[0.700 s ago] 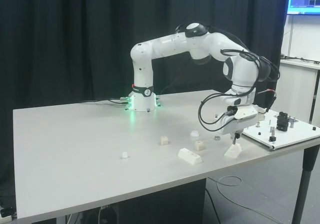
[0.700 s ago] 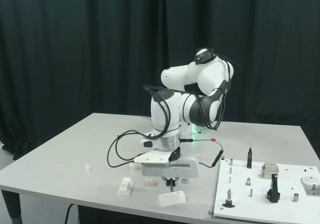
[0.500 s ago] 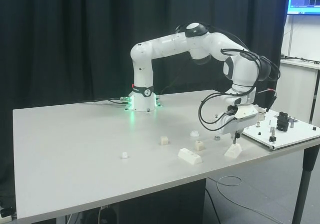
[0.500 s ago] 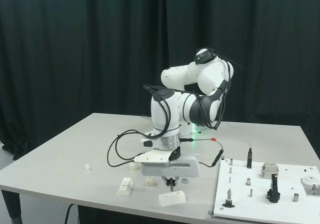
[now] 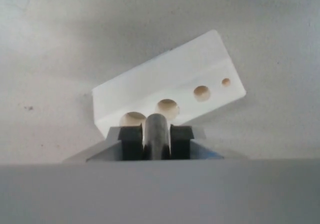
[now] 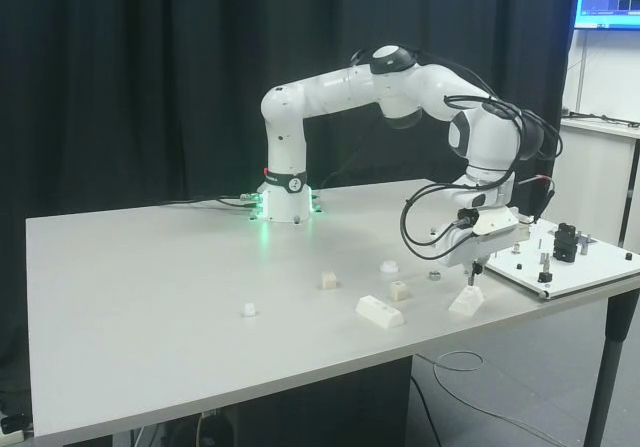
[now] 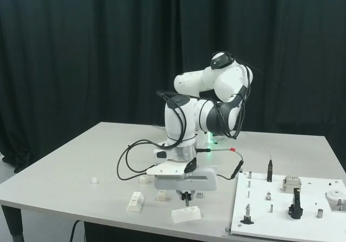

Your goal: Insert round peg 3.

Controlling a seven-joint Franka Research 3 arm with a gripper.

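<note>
A white block [image 5: 170,91] with several round holes of shrinking size lies on the grey table, near its front edge [image 6: 467,300] [image 7: 186,214]. My gripper [image 5: 157,143] is shut on a grey round peg [image 5: 157,134], held upright just above the block. In the wrist view the peg's tip sits between the two largest holes. The room views show the gripper [image 6: 470,276] [image 7: 186,200] hanging right over the block, the peg's tip close to its top face.
A white board [image 7: 286,209] with black and grey fixtures lies to the right of the block. Another white block [image 7: 135,201], several small white pieces [image 6: 397,290] and a small grey nut [image 6: 435,275] lie scattered on the table. The arm's base [image 6: 285,195] glows green.
The gripper with the peg has shifted slightly toward the board side, staying over the block. Nothing else has moved.
</note>
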